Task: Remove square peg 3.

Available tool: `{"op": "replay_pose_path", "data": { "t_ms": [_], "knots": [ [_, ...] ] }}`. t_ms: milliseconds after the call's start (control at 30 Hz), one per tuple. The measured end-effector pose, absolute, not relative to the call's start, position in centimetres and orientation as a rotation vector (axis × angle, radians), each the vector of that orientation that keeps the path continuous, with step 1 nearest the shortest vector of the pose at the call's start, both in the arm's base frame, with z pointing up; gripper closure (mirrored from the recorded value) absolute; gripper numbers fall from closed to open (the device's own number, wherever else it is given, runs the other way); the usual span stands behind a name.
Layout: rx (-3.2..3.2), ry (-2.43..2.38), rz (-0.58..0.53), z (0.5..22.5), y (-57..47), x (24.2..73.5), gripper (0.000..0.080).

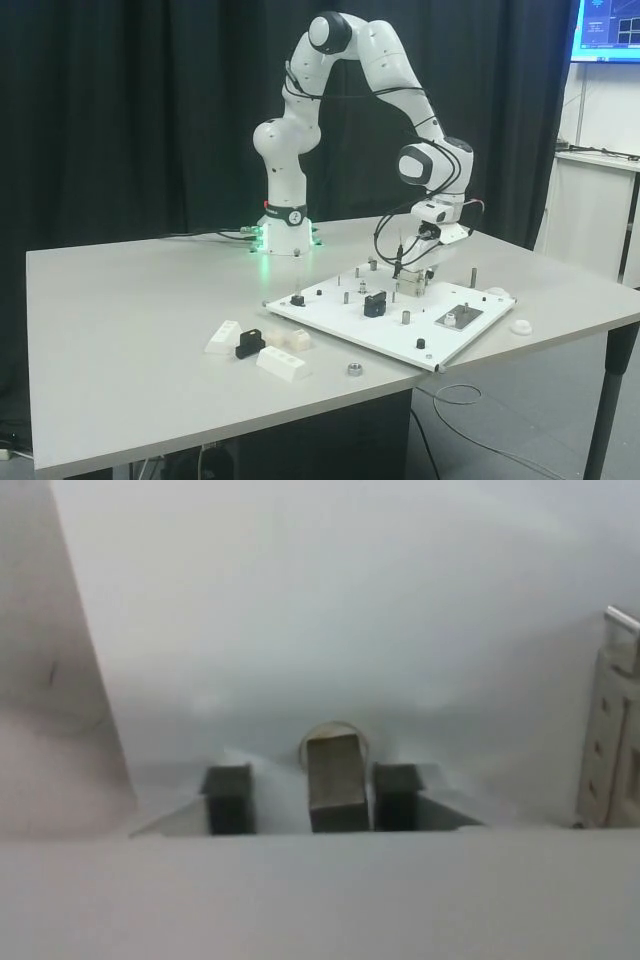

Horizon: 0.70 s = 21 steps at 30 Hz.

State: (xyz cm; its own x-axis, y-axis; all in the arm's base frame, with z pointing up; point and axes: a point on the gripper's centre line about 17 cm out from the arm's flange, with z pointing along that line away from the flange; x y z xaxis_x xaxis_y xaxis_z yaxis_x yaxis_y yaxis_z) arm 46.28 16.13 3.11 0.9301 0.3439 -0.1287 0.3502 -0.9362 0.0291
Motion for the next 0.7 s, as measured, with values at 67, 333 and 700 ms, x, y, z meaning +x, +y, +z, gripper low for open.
{"op": "replay_pose_path", "data": {
  "t_ms": [67, 333, 700],
  "knots": [
    [3.037, 0.544, -0.185, 3.11, 16.04, 46.38, 0.042],
    [3.04, 0.543, -0.182, 3.14, 15.63, 46.6, 0.058],
    [3.043, 0.54, -0.183, 3.15, 15.69, 46.59, 0.0689]
  ]
}}
